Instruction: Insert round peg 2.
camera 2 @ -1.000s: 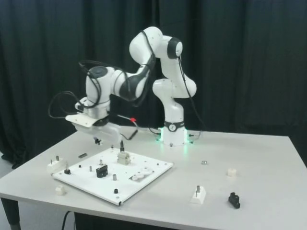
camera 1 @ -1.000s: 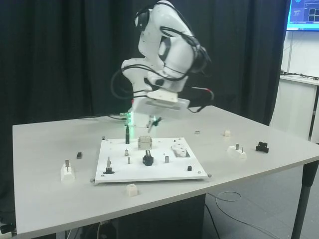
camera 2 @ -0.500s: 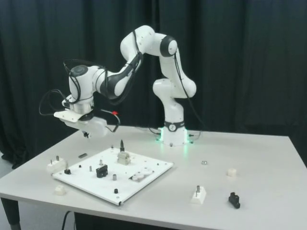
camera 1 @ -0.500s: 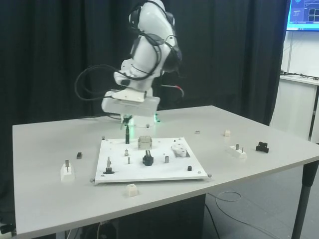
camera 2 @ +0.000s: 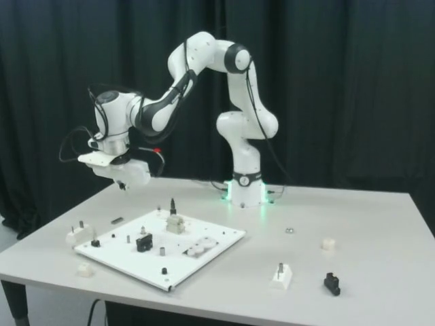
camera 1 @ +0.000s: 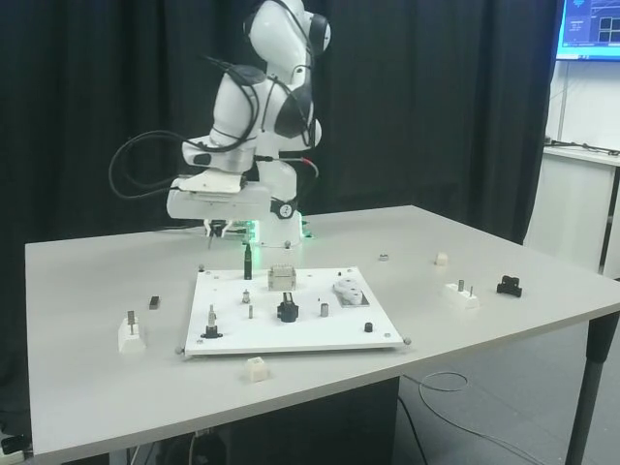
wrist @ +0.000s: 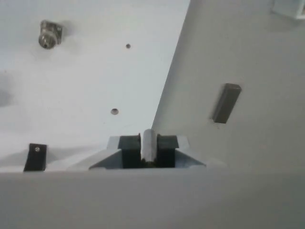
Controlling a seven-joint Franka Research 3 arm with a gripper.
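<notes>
Fingers [wrist: 128, 151] of my gripper [wrist: 148, 153] pinch thin grey round peg [wrist: 147, 143]; tilt in grasp could jam it at white board [wrist: 86, 81] hole.

Wrist view. Gripper [wrist: 148, 151] with its two black fingers [wrist: 128, 150] closed on a grey round peg [wrist: 148, 144]. Below lies the edge of the white board [wrist: 90, 81], which bears a metal connector [wrist: 49, 35], two small holes [wrist: 114, 111] and a black block [wrist: 36, 156]. A dark bar [wrist: 226, 102] lies on the grey table [wrist: 248, 62], apart from the board.
</notes>
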